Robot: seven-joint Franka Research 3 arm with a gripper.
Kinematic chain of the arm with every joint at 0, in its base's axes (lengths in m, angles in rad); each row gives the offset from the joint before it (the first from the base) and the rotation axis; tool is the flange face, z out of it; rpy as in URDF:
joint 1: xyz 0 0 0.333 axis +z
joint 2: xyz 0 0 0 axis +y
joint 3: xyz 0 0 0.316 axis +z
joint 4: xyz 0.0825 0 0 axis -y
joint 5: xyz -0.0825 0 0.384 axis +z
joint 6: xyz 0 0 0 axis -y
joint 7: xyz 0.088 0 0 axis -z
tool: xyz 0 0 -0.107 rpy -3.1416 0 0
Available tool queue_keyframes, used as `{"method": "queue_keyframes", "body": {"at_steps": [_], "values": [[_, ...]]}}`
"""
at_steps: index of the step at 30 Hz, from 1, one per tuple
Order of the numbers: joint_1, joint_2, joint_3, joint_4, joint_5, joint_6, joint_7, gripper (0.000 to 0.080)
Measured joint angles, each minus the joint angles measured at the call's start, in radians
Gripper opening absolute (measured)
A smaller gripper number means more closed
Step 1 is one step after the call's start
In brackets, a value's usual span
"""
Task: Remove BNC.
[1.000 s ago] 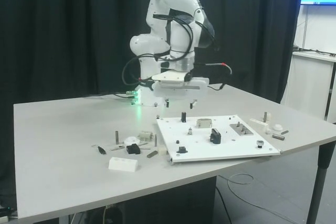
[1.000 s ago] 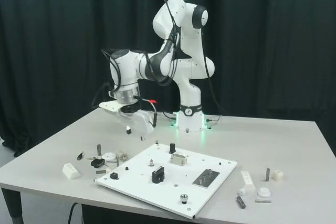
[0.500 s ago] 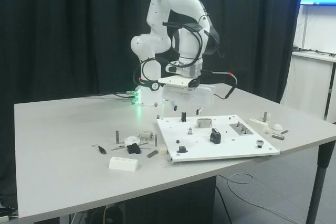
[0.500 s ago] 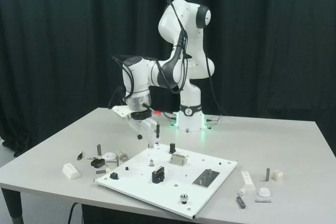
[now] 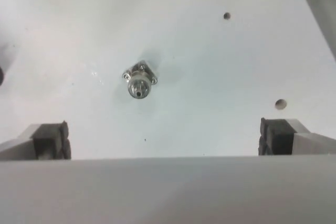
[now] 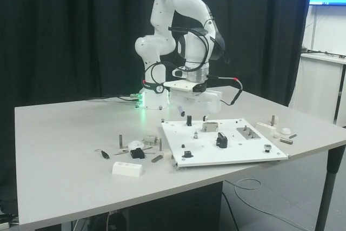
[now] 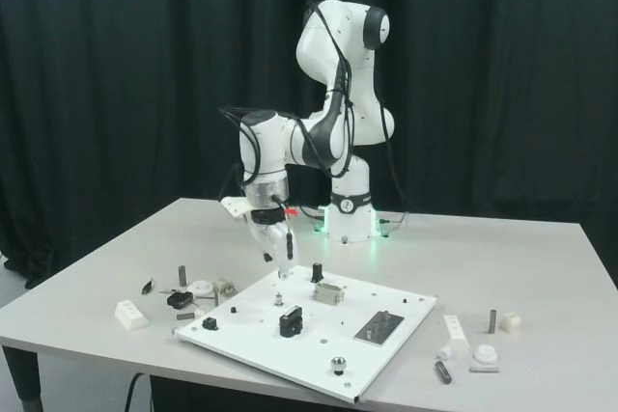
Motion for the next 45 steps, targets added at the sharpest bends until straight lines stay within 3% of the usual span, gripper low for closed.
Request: {"method": "queue_keyframes", "body": {"at_steps": [19,37,45], "values": [[0.041,-0.010,0.002,-0.127,0.000,0.203,0.059,0.0800],[0.043,0.047,0.030,-0.134,0.000,0.286,0.060,0.0800],[0.042,0.076,0.036,-0.118,0.000,0.293,0.060,0.0800]]}}
